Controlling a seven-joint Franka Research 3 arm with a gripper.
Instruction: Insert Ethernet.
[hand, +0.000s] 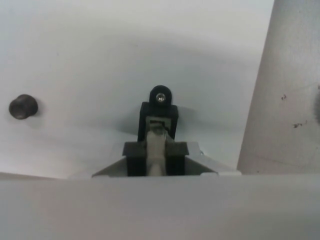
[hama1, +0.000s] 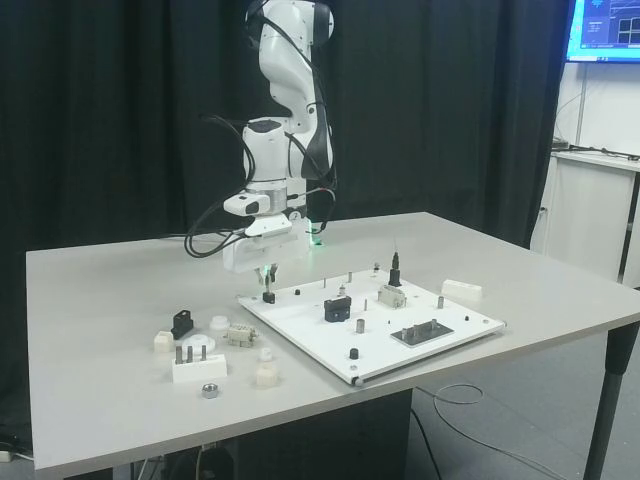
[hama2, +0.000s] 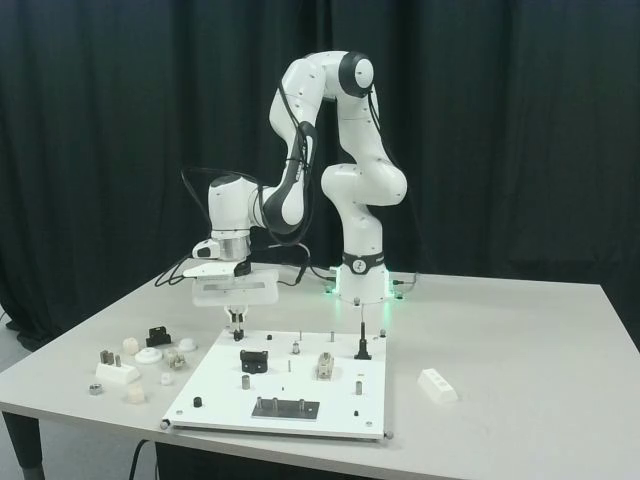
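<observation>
1. The grey table (hama2: 520, 330) carried the white board (hama2: 300, 395) at lower centre of the second room view, presumably laid flat so its fittings faced upward.
2. The white arm (hama2: 345, 180) reached to the board's upper left corner, wrist vertical, which suits a straight downward push.
3. The gripper (hand: 156, 167) was clenched on the Ethernet plug (hand: 155, 150), held upright.
4. The plug's tip sat at the black socket (hand: 159, 117), centre of the wrist view; seating depth could not be judged.
</observation>
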